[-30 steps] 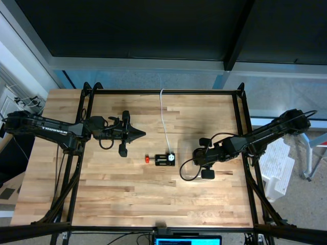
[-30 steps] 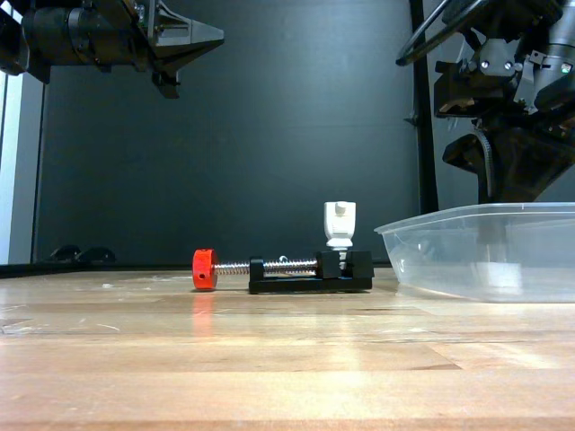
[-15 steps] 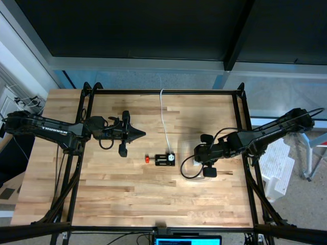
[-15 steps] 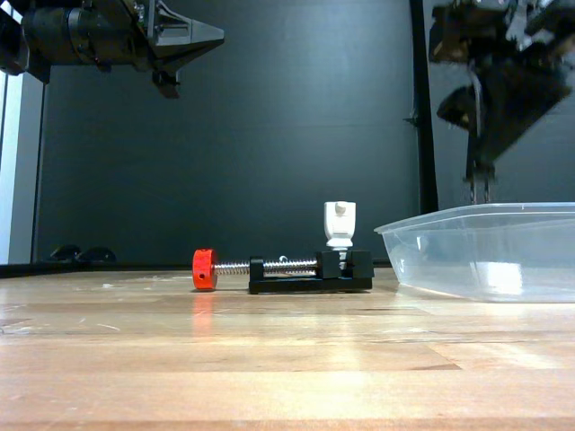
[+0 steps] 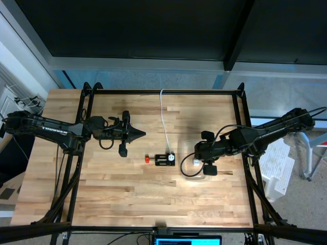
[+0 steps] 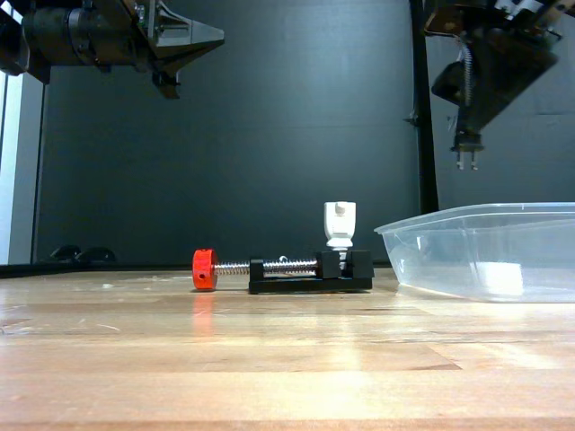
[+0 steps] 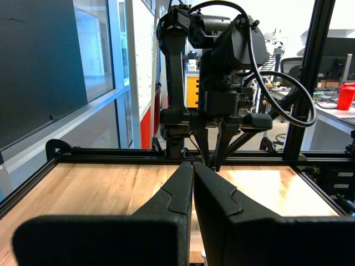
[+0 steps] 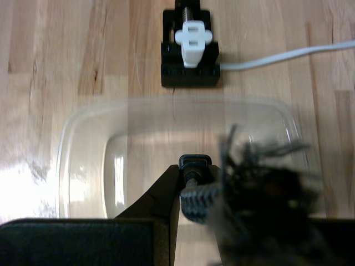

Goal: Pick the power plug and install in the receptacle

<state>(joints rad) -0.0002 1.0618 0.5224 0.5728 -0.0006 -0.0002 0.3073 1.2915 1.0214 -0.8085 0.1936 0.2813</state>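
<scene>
Right gripper [image 6: 465,126] over tray [image 6: 476,224], fingers clamped on plug [image 6: 464,153]. Prongs point down, above the rim with open air between. Tray just beside clamp [image 6: 310,272], narrow gap. Receptacle [image 6: 340,220] upright in clamp, open room above; cable [image 5: 164,117] runs to far edge. Left gripper [image 6: 211,36] high, well apart, fingers pressed together

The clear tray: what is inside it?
Only a pale patch, maybe glare, shows in the clear tray; the right gripper, holding the power plug above it, hides part. The left gripper hovers at left, shut.
</scene>
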